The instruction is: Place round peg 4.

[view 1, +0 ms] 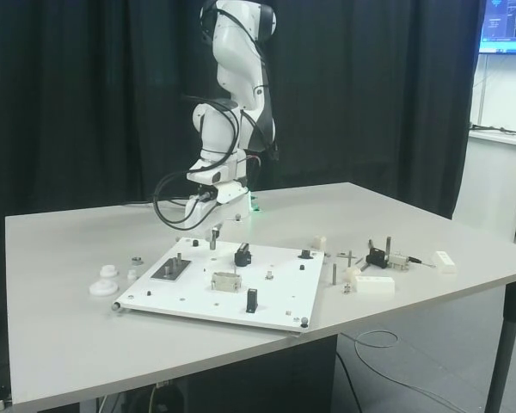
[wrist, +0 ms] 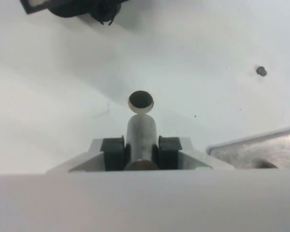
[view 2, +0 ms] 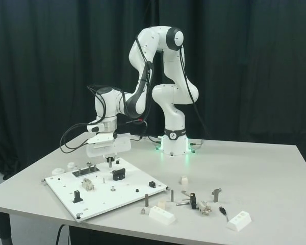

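I have the white arm's two-fingered gripper (wrist: 140, 153) clamped on the grey metal round peg (wrist: 141, 140); in the wrist view both black finger pads (wrist: 113, 152) press against its sides. The peg hangs upright, its lower end just above a dark round hole (wrist: 140, 100) in the white assembly board (wrist: 63, 96), and I cannot tell whether the tip touches the rim. From the first room view the gripper (view 1: 213, 225) sits over the far edge of the board (view 1: 284, 297), with the peg (view 1: 214, 237) pointing down towards it. The second room view shows the same: gripper (view 2: 109, 157) low over the far part of the board (view 2: 122, 196), peg (view 2: 110, 162) vertical. A flat grey metal plate (wrist: 253, 151) lies on the board close by, seen also at the board's left part in the first room view (view 1: 171, 269). A black fixture block (view 1: 242, 254) stands on the board just right of the peg. Loose small parts lie on the grey table (view 1: 60, 249) to the right of the board.
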Robot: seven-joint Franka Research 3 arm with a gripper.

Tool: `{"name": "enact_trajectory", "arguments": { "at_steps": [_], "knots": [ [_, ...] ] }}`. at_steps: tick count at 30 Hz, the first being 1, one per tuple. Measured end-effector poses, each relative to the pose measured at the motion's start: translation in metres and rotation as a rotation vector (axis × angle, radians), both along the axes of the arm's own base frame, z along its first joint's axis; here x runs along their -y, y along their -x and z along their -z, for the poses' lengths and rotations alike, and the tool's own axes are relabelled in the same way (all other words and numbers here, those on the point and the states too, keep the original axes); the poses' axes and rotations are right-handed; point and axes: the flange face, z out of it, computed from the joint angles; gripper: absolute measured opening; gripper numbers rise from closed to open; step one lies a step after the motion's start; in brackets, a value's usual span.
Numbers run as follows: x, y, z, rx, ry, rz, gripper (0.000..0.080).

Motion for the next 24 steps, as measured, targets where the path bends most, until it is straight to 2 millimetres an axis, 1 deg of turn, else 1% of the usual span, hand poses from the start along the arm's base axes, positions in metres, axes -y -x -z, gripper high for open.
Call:
{"name": "enact_trajectory", "arguments": {
  "at_steps": [17,24],
  "knots": [
    [-0.0011,-0.0032,-0.0021,0.005,0.003,-0.005,0.0145],
    [-0.008,-0.0079,-0.0046,0.012,0.002,-0.021,0.0145]
  ]
}}
